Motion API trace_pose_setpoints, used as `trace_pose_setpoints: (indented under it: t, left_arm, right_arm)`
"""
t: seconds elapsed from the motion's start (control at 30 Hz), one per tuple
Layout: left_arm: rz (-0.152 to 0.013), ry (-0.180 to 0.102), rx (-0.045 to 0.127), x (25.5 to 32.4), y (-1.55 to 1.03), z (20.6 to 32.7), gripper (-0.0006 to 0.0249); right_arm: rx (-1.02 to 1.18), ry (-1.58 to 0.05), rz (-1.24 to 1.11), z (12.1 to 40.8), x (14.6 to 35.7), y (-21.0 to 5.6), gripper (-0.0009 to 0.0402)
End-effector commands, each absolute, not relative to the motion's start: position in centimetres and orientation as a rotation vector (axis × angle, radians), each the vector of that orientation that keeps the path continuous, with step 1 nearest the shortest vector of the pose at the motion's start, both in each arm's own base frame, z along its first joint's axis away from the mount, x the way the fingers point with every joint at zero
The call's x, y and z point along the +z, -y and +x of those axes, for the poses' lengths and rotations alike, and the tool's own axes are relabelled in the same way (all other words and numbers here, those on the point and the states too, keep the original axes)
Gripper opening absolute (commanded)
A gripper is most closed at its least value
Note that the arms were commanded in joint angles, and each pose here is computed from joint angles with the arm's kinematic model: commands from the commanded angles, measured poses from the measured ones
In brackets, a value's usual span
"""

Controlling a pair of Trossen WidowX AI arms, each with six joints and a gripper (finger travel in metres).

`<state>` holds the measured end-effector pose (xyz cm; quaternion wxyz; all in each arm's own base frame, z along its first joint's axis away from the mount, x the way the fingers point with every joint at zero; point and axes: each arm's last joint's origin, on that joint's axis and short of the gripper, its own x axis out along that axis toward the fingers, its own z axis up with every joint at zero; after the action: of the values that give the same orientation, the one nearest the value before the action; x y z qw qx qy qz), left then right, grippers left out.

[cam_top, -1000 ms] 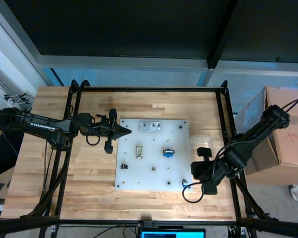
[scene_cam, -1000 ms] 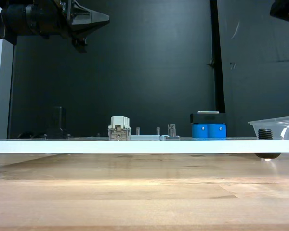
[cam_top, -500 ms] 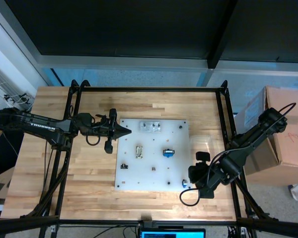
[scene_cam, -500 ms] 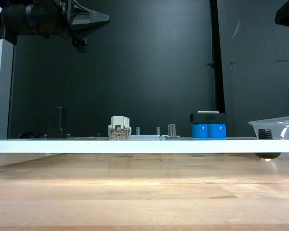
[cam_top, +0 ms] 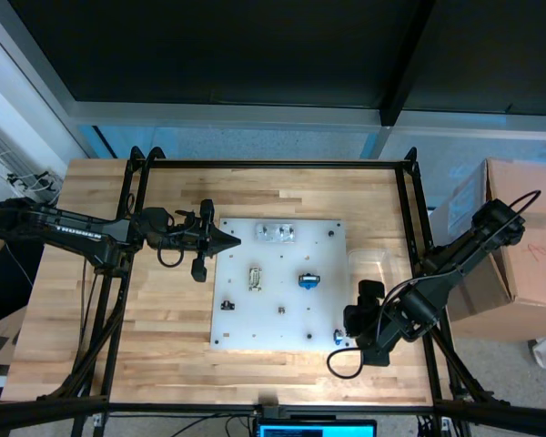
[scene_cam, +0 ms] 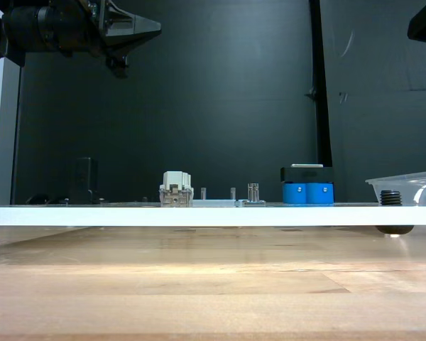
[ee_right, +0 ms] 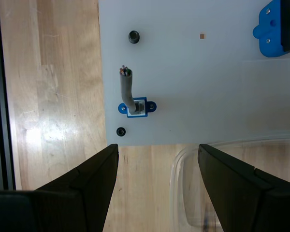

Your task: Remove the RJ45 connector from the taskboard and place in the container

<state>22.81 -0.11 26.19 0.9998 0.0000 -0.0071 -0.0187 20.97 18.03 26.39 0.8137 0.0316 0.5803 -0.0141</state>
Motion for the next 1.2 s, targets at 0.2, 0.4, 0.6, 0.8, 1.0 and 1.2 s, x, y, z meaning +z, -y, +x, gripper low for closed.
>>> trace_pose_setpoints:
  t: [0.2, 0.4, 0.6, 0.8, 1.0, 1.2]
  left_arm:
    - [0.0, 0.014, -0.037, 26.19, 0.11, 22.8, 0.0]
    - [0.0, 0.015, -0.038, 26.19, 0.11, 22.8, 0.0]
    - [0.0, 0.014, -0.037, 26.19, 0.1, 22.8, 0.0]
    - [0.0, 0.014, -0.037, 26.19, 0.1, 22.8, 0.0]
    - [0.0, 0.014, -0.037, 26.19, 0.1, 22.8, 0.0]
    - [0.0, 0.014, -0.037, 26.19, 0.1, 22.8, 0.0]
  right_arm:
    - [-0.048, -1.255, 0.046, 22.0, 24.6, -18.9, 0.0229]
    - [-0.052, -1.244, 0.04, 22.7, 23.3, -19.4, 0.0229]
    - [-0.036, -1.225, 0.04, 23.3, 22.1, -19.9, 0.0229]
    - [-0.03, -1.195, 0.051, 23.4, 21.2, -19.9, 0.0227]
    - [-0.029, -1.2, 0.04, 23.3, 20.8, -19.8, 0.0211]
    - [-0.015, -1.188, 0.038, 23.3, 20.3, -19.7, 0.0192]
